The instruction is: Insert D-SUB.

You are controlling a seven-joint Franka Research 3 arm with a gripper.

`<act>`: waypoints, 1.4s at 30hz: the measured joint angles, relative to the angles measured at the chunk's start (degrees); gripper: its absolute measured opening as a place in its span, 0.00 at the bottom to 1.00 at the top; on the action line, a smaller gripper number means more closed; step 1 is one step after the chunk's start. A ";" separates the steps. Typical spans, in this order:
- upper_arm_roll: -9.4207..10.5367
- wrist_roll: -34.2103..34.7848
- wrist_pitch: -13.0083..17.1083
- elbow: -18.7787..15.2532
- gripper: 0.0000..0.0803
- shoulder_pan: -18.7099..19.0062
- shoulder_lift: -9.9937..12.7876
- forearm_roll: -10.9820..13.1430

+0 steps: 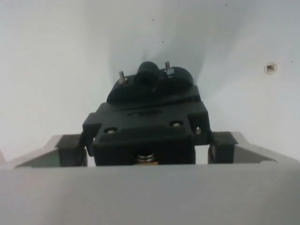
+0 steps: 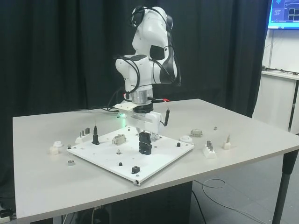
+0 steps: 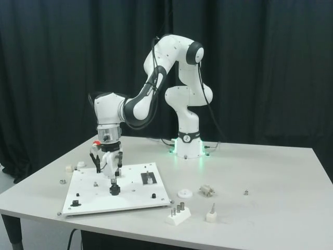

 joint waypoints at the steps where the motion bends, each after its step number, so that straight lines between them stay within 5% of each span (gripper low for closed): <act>1: 0.00 0.17 0.00 0.00 0.71 0.02 0.00 -0.05; 42: 0.12 1.29 0.48 -0.03 0.71 1.22 0.00 -5.34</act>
